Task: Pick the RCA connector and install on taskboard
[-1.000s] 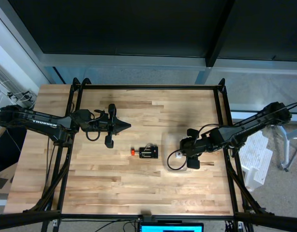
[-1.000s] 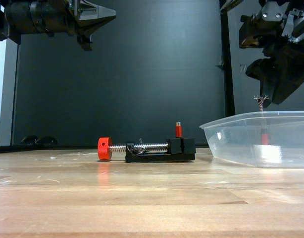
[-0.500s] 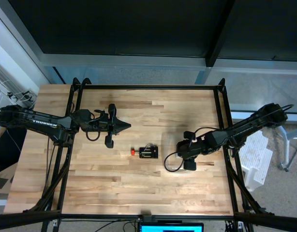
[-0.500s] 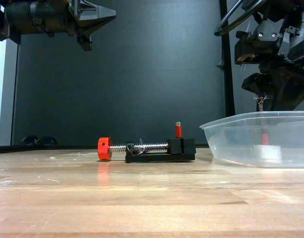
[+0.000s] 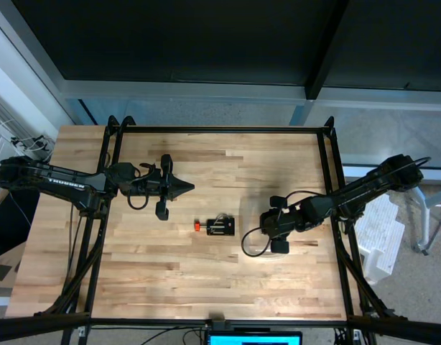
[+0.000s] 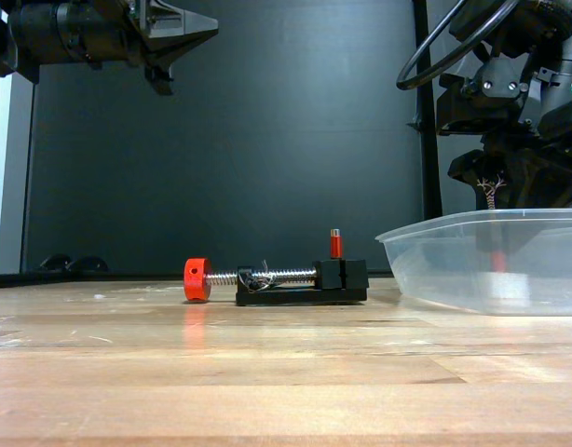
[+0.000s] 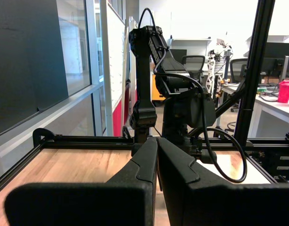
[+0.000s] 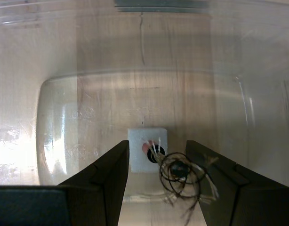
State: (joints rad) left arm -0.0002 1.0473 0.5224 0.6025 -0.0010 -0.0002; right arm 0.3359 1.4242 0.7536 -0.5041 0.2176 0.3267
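Observation:
The RCA connector (image 8: 147,149) is a small white block with a red centre and a tangle of thin wires, lying on the floor of a clear plastic tray (image 8: 55,122). My right gripper (image 8: 157,145) hangs over it, open, one finger on each side and apart from it. In the low view the right gripper (image 6: 510,191) sits at the tray's rim, above the connector (image 6: 503,282). The taskboard (image 5: 219,227) is a black block with a red knob (image 6: 197,278) and an upright red stub (image 6: 334,244). My left gripper (image 5: 186,187) is shut, empty and raised left of the taskboard.
The clear tray (image 5: 255,246) stands right of the taskboard on the wooden table. A black frame (image 5: 220,130) runs around the table's edges. The left gripper (image 7: 156,150) points across at the right arm (image 7: 182,94).
The right gripper has moved left and down, from above the tray to its rim, over the connector. The left arm and the taskboard have not moved.

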